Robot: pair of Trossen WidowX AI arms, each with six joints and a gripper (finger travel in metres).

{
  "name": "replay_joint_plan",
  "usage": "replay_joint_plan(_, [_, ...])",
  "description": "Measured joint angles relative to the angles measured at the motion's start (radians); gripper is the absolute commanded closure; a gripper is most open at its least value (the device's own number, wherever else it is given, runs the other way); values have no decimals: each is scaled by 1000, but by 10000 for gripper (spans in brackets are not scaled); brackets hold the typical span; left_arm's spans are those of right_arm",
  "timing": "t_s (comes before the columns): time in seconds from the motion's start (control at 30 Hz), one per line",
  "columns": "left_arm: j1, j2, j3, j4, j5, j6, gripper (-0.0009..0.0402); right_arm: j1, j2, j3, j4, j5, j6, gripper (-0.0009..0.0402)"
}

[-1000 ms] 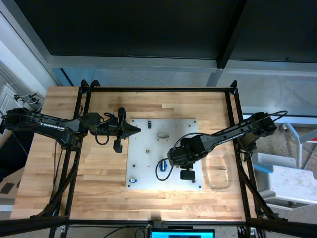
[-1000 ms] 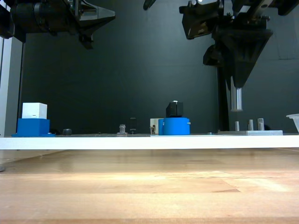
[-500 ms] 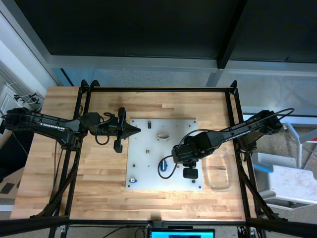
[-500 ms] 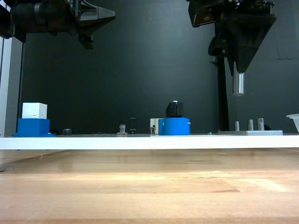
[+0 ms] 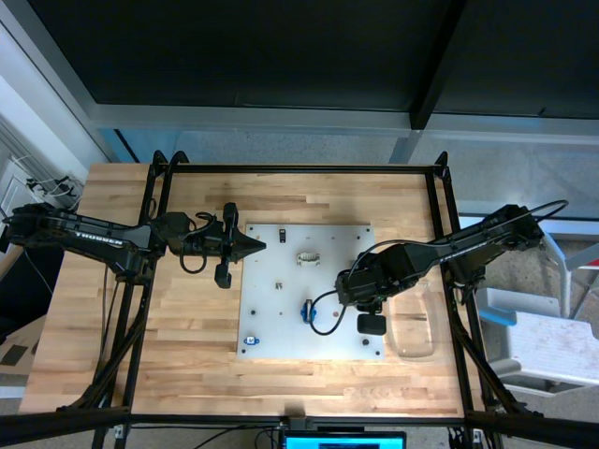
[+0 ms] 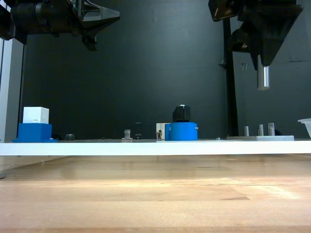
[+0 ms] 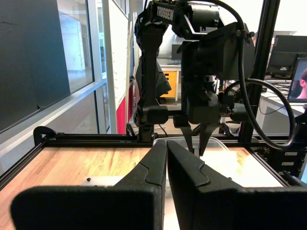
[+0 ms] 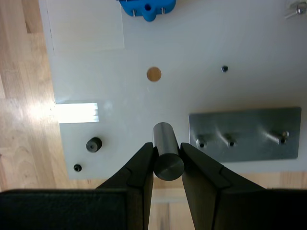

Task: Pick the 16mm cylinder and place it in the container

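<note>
Here, the cylinder [image 8: 167,151] is pinched between the two fingers of the right gripper [image 6: 263,62], which press on its sides. In the low view it hangs upright with its lower end free, well above the board [image 5: 281,290] and higher than the pins [image 6: 260,129] below. In the right wrist view it is over the white board, just beside one end of the grey block [image 8: 249,125] that carries three pins, and close to the board's edge, where the wood of the tabletop [image 5: 187,337] begins. The container [image 5: 427,348] lies on the tabletop just beside the board's right edge, toward the near right corner. The cylinder is apart from it, on its board side and higher. A blue part [image 6: 183,131] stands on the board further left, near the middle of the board's near half. The left gripper [image 7: 166,160] is held high over the board's left edge, well apart from all of this. Its fingers are pressed together with nothing between them, pointing across the table toward the right arm.
</note>
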Motion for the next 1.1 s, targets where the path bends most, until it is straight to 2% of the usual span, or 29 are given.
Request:
replay_joint_plan(0.63, [0,0,0,0,0,0,393,65,-168,-218,33,-3,163,370])
replay_joint_plan(1.1, [0,0,0,0,0,0,393,177,-290,-324,39,0,322,370])
